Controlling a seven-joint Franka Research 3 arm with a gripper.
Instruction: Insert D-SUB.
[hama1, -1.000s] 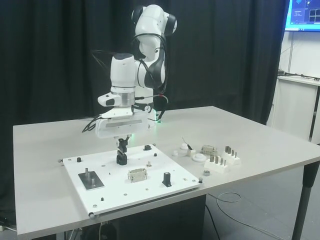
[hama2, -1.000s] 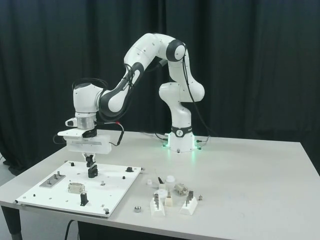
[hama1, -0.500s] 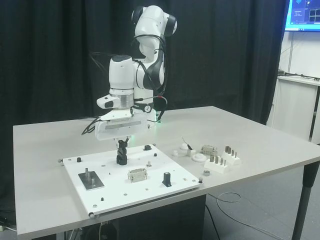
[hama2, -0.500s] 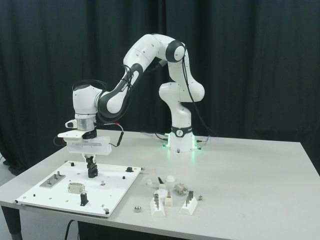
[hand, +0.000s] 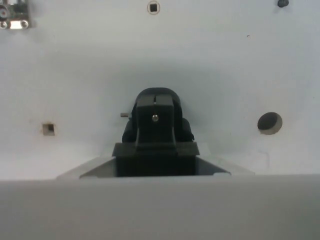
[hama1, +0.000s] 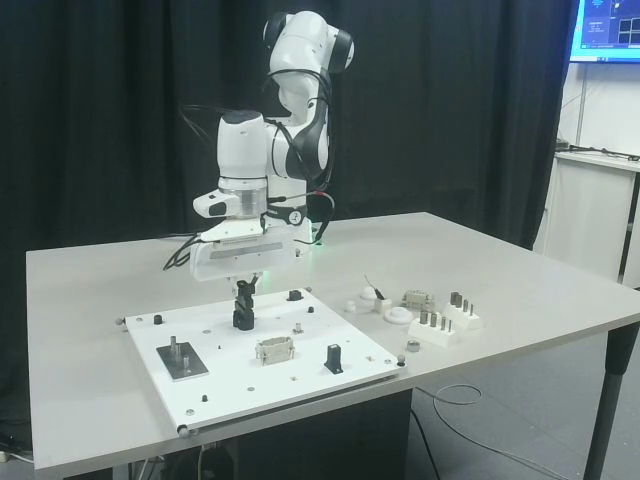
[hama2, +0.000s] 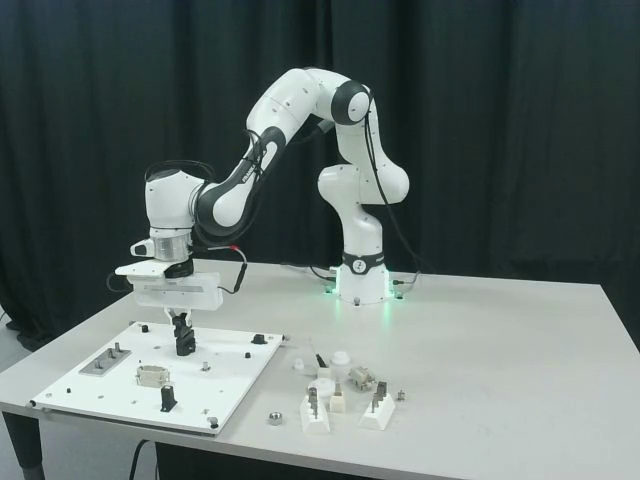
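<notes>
Wrist view: a pale, blurred band of the gripper housing hides the fingertips and everything nearer the camera. Beyond it the gripper (hand: 155, 150) grips a black D-SUB connector (hand: 155, 117), a blocky part with a rounded top and a small screw head in its face; its lower end is cut off by the housing. The jaws sit narrow, closed against the connector's sides. Behind the connector lies the smooth white board (hand: 210, 65), carrying a round hole (hand: 269, 123), a small square recess (hand: 48, 129) and, at the frame's corner, a cropped metal socket (hand: 15, 15).

First room view: the gripper (hama1: 243, 296) hangs over the white board (hama1: 200, 385) with the D-SUB connector (hama1: 241, 316) just above the surface; contact with the board cannot be made out. Near the connector on the board stand a grey metal plate with pegs (hama1: 181, 360), a rectangular metal socket (hama1: 272, 349) and a black upright bracket (hama1: 333, 358).

Second room view: the D-SUB connector (hama2: 183, 344) appears as a small dark block below the gripper (hama2: 181, 325), detail indistinct. Well apart from it, white blocks with pins (hama2: 345, 405) rest on the grey table (hama2: 520, 400)
</notes>
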